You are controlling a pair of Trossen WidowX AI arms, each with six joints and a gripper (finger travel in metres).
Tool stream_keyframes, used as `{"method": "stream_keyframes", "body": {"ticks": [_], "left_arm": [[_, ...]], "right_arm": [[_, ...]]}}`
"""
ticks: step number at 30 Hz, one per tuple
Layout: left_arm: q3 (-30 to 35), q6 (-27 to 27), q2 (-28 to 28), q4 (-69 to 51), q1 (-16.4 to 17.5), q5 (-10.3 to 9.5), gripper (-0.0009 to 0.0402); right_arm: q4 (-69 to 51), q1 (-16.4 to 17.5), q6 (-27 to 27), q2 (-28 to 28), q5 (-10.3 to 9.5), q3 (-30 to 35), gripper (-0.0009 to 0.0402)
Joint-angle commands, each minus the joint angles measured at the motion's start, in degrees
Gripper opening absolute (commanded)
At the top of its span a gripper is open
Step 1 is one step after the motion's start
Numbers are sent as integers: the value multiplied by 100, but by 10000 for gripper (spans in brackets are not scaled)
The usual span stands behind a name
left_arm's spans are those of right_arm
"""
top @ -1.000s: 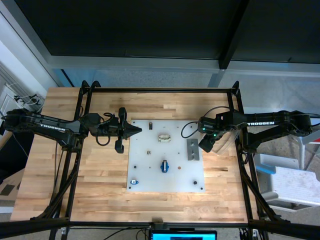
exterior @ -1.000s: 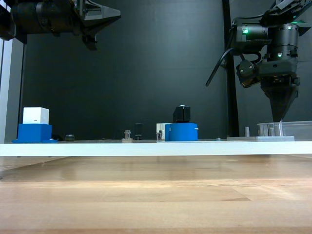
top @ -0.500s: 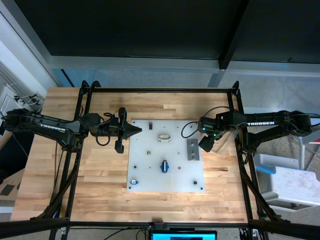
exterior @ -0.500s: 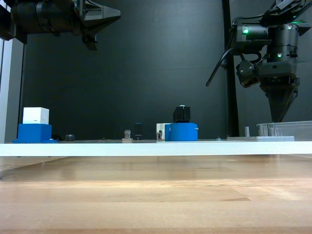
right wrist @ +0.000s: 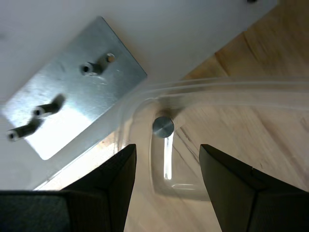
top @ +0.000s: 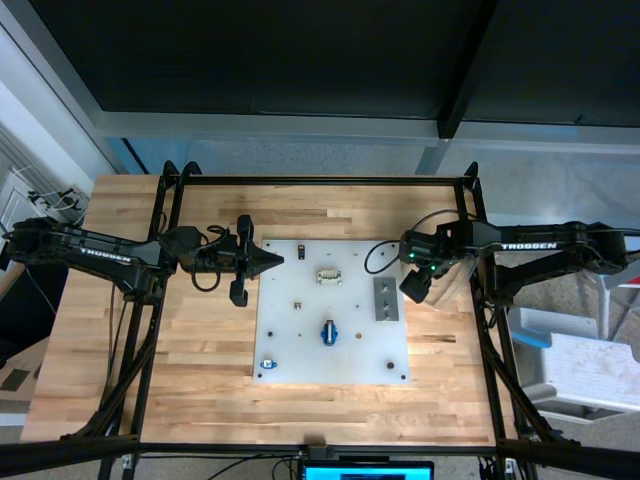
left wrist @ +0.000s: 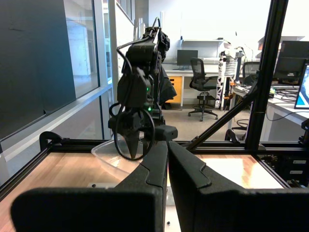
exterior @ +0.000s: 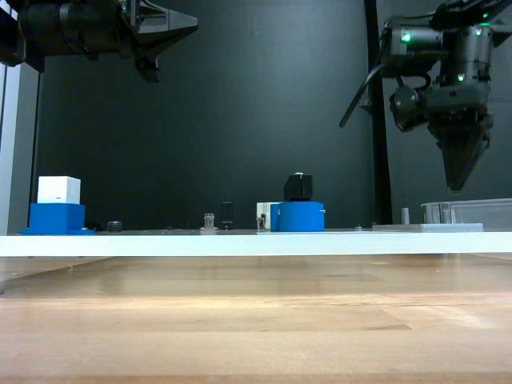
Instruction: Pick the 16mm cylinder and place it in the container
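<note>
Jaws apart, right gripper (exterior: 456, 182) hangs over the container (right wrist: 231, 87), 16mm cylinder (right wrist: 163, 126) lying inside; left gripper (top: 270, 259), jaws together, hovers left of the board (top: 290, 340); withdrawal seems next.

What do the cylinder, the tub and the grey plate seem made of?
The 16mm cylinder looks like metal: shiny silvery top. The container is likely clear plastic: see-through, glinting rim. The grey plate seems brushed metal, dull glare. The right gripper hangs open above the container; the left gripper is shut, raised, far from them.
</note>
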Motion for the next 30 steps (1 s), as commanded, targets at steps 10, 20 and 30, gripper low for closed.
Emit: {"method": "stream_keyframes", "body": {"ticks": [10,20,30], "left_arm": [[0,2,2,2,0,2,0],[0,0,0,2,2,2,0],[0,0,0,2,0,2,0]], "right_arm": [[-444,26,4,-98,0,481,181],[-468,28,4,-98,0,481,181],[-466,28,0,-98,0,481,181]]}}
